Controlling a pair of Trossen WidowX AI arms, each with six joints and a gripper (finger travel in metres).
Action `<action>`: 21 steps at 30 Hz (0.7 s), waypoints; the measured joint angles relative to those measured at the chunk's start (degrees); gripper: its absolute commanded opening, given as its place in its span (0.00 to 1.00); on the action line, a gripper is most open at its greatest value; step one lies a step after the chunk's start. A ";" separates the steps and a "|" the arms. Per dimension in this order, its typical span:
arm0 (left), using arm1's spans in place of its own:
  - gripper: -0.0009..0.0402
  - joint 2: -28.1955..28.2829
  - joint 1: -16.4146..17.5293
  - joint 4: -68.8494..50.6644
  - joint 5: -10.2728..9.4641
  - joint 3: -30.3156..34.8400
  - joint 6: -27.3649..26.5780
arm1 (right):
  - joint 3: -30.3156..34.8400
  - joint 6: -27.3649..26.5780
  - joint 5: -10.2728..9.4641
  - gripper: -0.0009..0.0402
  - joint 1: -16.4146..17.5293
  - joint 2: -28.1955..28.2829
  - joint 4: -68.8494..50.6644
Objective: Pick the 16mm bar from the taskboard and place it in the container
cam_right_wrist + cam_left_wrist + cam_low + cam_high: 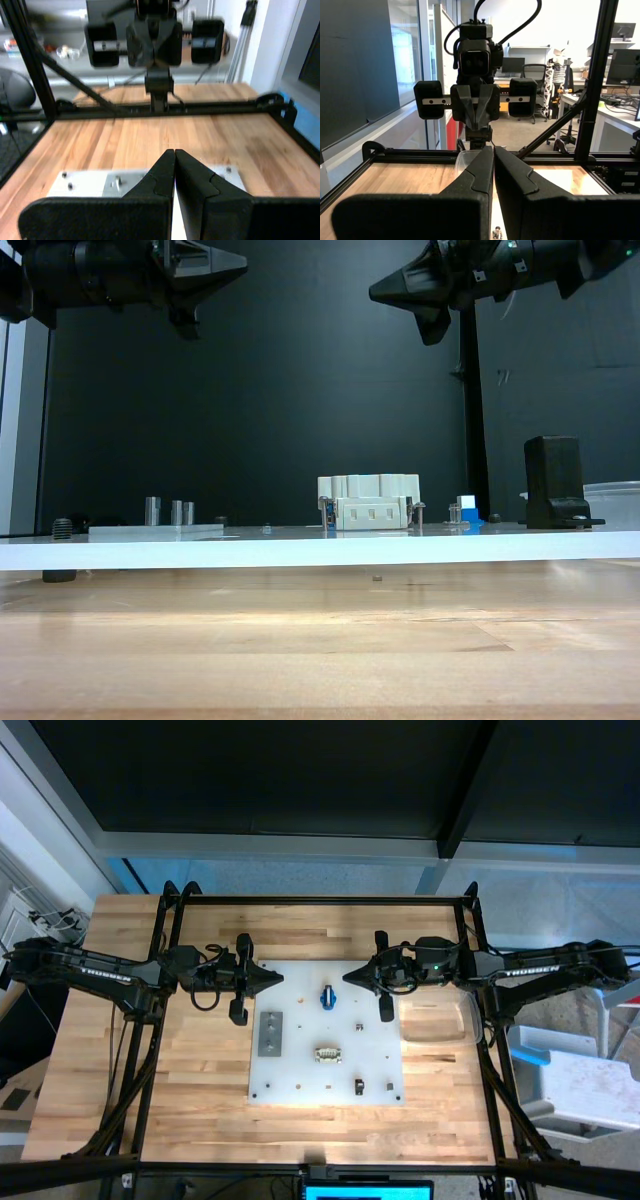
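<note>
Left gripper (278, 978) and right gripper (348, 977), both with fingers pressed together and holding nothing, hang nose to nose high above the far edge of the taskboard (300, 1080). The one white plate carries one grey block (271, 1032), one blue knob (327, 997), one metal connector (326, 1054) and one small black piece (359, 1085). Three short pale pegs stand upright on the grey block; the 16mm bar (152, 510) appears to be the stoutest of them. A single clear container (436, 1020) lies just beside the board's right edge, under the right arm.
</note>
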 measured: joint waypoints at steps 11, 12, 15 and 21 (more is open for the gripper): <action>0.02 0.00 0.00 -0.02 0.02 0.00 0.02 | 8.61 -0.07 0.07 0.02 0.33 0.09 -26.77; 0.02 0.00 0.00 0.00 0.02 0.00 0.00 | 9.29 -0.07 0.07 0.02 0.35 0.09 -28.98; 0.02 0.00 0.00 0.00 0.00 0.00 0.02 | 11.37 -0.07 0.09 0.02 0.39 0.09 -35.12; 0.02 0.00 0.00 -0.02 0.00 -0.02 0.00 | 16.15 0.04 0.83 0.02 0.59 0.74 -45.18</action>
